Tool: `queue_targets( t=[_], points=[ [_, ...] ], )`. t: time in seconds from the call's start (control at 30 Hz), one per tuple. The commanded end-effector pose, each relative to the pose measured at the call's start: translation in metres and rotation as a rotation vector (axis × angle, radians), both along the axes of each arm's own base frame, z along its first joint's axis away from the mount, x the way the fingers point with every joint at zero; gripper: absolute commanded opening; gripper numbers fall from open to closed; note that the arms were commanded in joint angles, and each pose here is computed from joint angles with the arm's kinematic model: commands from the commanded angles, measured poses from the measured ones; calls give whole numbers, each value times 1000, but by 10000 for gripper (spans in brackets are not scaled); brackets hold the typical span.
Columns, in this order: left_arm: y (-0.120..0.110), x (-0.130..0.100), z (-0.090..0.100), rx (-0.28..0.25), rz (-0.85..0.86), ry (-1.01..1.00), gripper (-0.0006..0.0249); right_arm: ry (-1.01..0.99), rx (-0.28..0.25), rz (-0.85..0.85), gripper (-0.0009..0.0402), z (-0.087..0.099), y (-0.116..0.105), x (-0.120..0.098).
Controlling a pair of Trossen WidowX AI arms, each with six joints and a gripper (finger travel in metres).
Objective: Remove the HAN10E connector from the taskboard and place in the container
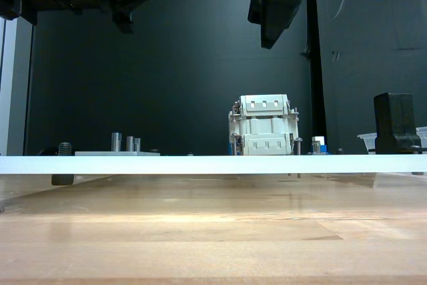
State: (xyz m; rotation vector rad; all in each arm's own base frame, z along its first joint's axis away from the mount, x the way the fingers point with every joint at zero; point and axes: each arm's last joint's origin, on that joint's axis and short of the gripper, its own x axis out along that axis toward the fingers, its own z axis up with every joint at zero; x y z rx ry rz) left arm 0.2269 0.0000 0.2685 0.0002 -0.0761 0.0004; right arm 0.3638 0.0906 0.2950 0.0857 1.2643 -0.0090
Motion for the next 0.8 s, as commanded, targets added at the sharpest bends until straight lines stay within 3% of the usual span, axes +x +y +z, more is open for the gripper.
queue_targets(
  t=[0.03, 0.17, 0.3, 0.8],
  points=[
    [0, 0, 0, 0, 0, 0, 0, -6, 3, 0, 209, -1, 0, 1],
    [0, 0, 0, 0, 0, 0, 0, -11, 3, -1, 272, -2, 1, 1],
    [0, 0, 0, 0, 0, 0, 0, -9, 1, 6, 304, -6, 1, 1],
    [0, 0, 0, 0, 0, 0, 0, -54, 13, 15, 314, -26, 6, 5]
  ],
)
